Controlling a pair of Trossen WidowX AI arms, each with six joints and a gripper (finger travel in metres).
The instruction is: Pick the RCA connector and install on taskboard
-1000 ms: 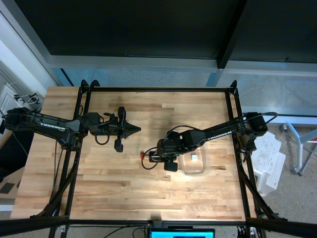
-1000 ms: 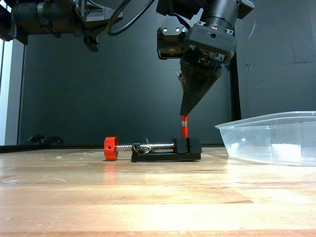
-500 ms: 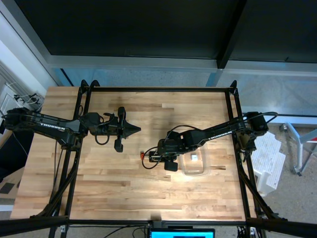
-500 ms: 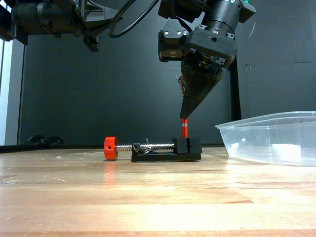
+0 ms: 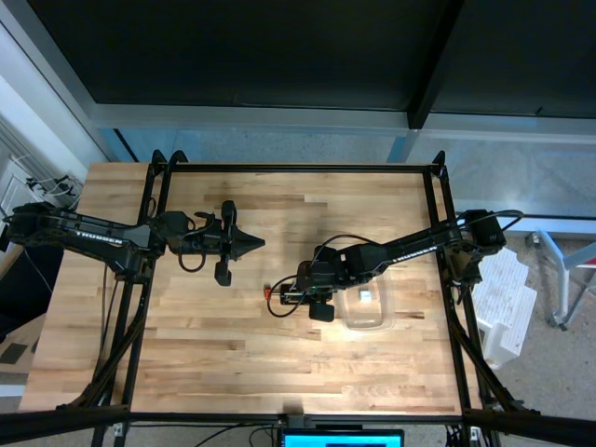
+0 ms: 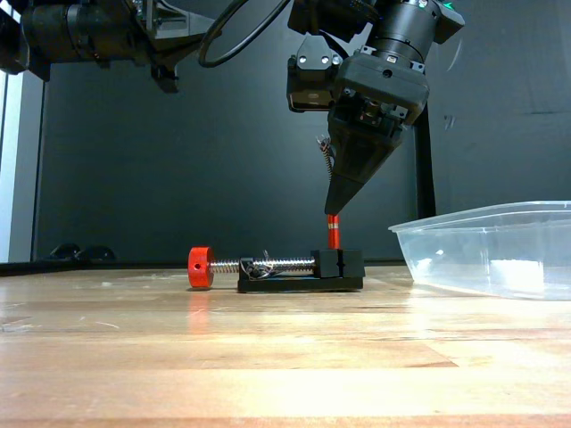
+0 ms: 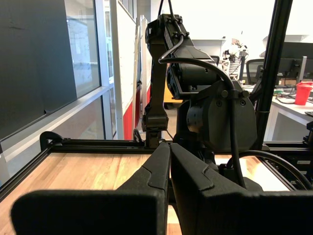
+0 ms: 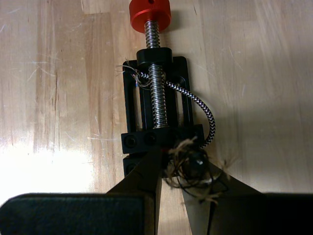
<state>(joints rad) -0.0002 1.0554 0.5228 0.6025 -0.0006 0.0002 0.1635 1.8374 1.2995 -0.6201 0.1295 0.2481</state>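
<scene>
Inserting: right gripper (image 6: 332, 210) pinches the slim red RCA connector (image 6: 333, 232) upright on the small black taskboard (image 6: 303, 270); I'd press straight down next. Left gripper (image 5: 257, 243) parked well apart, closed.

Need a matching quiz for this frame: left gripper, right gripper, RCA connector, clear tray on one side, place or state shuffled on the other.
1. left gripper
2. right gripper
3. RCA connector
4. clear tray

A. red, upright, over one end of the taskboard
B. shut, empty, held high to the left of the taskboard
C. on the table beside the taskboard, on the right arm's side
D. pointing down, shut on the connector

Pairs: 1-B, 2-D, 3-A, 4-C
</scene>
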